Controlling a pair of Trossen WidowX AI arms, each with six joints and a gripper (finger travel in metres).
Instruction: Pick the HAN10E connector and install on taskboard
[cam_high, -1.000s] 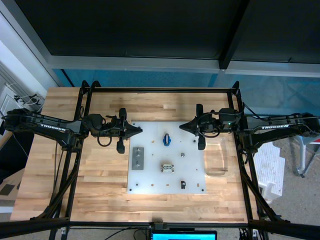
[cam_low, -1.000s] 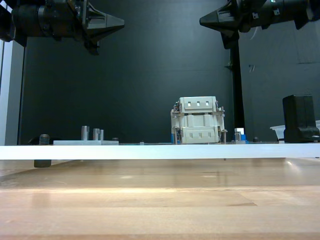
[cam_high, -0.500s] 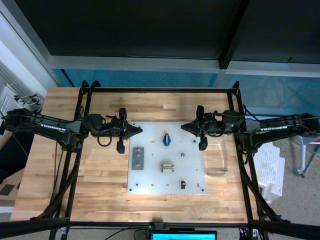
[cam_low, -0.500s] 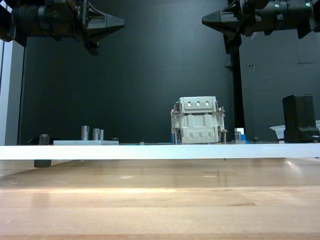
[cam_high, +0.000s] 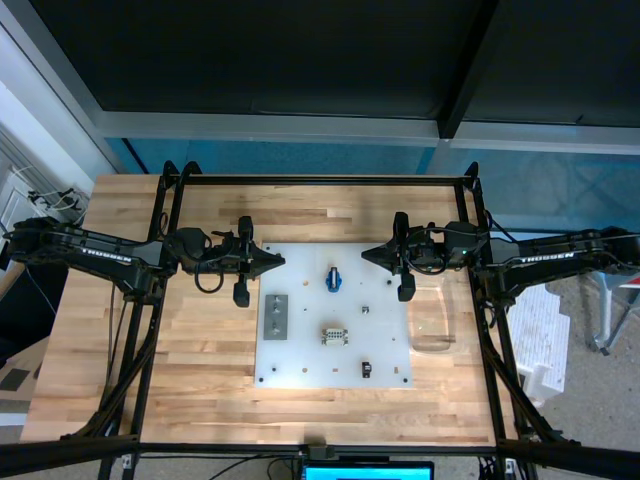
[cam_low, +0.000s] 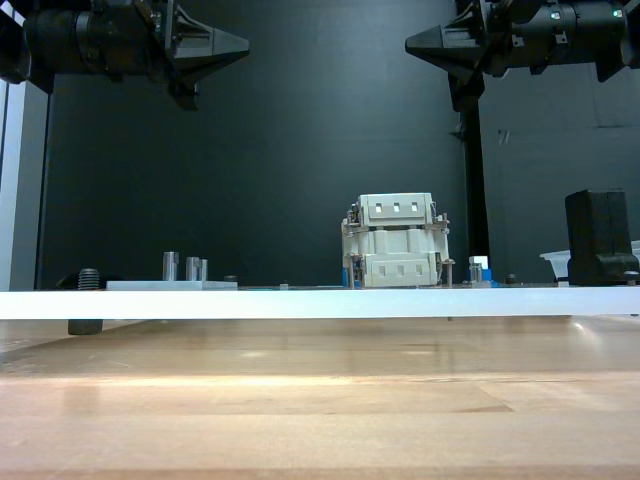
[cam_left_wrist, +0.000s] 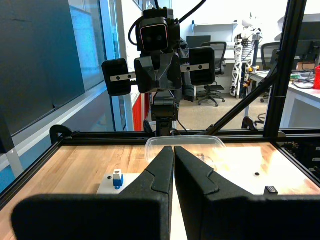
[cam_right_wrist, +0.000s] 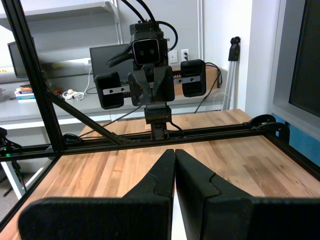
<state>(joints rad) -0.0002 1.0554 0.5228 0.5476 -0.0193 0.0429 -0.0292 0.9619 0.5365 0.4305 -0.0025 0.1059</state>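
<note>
The HAN10E connector (cam_high: 335, 336) is a small beige-grey block standing on the white taskboard (cam_high: 300, 375), right of its middle; in the low view the connector (cam_low: 395, 243) sits stacked upright on the board (cam_low: 300, 303). My left gripper (cam_high: 281, 260) hovers shut above the board's far left corner, high over the board (cam_low: 246, 42). My right gripper (cam_high: 363, 254) hovers shut above the far right corner, also well above the connector (cam_low: 407, 43). In each wrist view the fingers (cam_left_wrist: 165, 165) (cam_right_wrist: 167, 167) meet with nothing between them.
On the taskboard stand an upright blue part (cam_high: 332, 279), a grey metal block (cam_high: 275, 317) and small black parts (cam_high: 367, 369). A clear plastic tray (cam_high: 436, 318) lies right of the board. A black frame (cam_high: 320, 180) rings the wooden table.
The right arm drew back slightly to the right over the last second. The left arm and the connector stayed still.
</note>
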